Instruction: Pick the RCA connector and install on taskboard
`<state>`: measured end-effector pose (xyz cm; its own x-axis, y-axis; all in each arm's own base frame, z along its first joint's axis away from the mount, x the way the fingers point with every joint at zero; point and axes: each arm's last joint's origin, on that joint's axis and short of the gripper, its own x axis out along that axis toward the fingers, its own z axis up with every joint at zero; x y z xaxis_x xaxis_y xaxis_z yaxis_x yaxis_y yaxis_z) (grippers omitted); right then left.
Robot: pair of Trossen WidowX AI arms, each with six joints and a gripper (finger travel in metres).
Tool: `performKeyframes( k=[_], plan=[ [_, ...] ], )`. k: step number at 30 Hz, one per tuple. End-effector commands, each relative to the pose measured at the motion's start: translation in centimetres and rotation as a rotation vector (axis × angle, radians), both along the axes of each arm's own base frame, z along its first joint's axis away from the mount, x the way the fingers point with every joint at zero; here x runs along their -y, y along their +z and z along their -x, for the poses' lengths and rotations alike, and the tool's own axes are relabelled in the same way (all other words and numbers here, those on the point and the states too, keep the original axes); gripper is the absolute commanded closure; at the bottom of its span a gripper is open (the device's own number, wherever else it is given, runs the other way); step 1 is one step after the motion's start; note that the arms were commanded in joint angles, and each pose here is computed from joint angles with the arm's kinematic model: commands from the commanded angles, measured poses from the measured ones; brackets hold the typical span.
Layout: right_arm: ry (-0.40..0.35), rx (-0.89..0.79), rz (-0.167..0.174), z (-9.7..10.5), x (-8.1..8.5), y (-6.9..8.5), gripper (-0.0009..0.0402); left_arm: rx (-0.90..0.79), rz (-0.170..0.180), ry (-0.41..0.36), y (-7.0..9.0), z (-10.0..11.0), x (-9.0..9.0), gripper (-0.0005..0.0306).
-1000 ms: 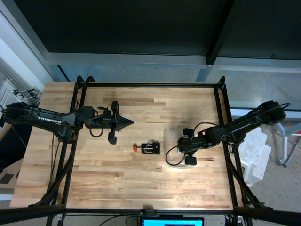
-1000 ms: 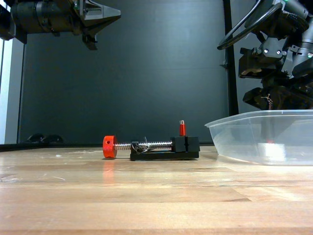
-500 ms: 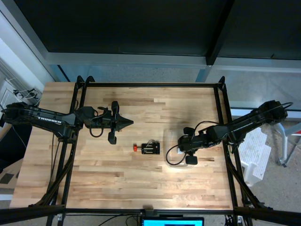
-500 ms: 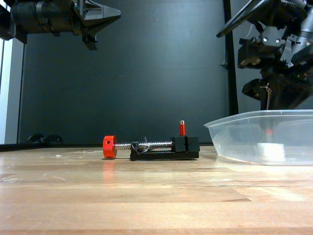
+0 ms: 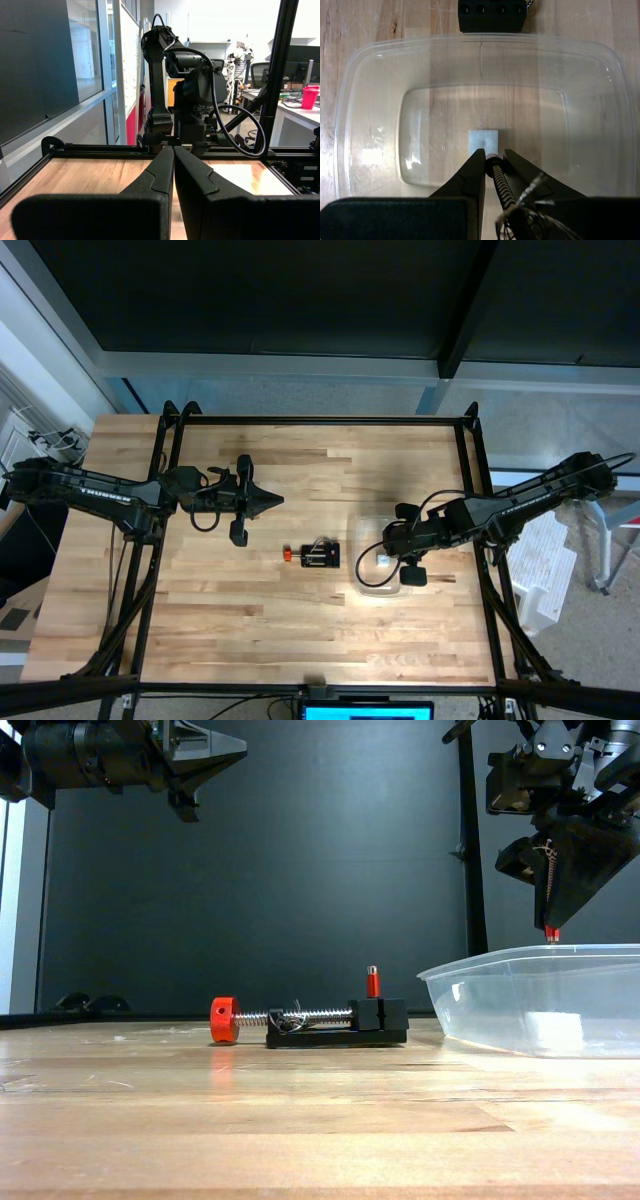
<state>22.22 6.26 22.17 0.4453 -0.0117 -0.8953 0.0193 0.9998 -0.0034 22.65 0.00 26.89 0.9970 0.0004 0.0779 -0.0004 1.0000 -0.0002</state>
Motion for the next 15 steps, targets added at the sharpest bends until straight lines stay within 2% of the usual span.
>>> performKeyframes(
  k=[1, 8, 15],
  plan=[
    [-0.001, 0.003, -0.001, 0.0, 0.0, 0.1, 0.0391, 0.000, 0.000, 0.000, 0.0, 0.0, 0.0, 0.0300],
    [-0.017, 0.018, -0.006, -0.5, 0.3, 0.6, 0.0393, 0.000, 0.000, 0.000, 0.0, 0.0, 0.0, 0.0300],
    [-0.043, 0.014, -0.001, -2.1, 0.6, 1.0, 0.0393, 0.000, 0.000, 0.000, 0.0, 0.0, 0.0, 0.0300]
  ],
)
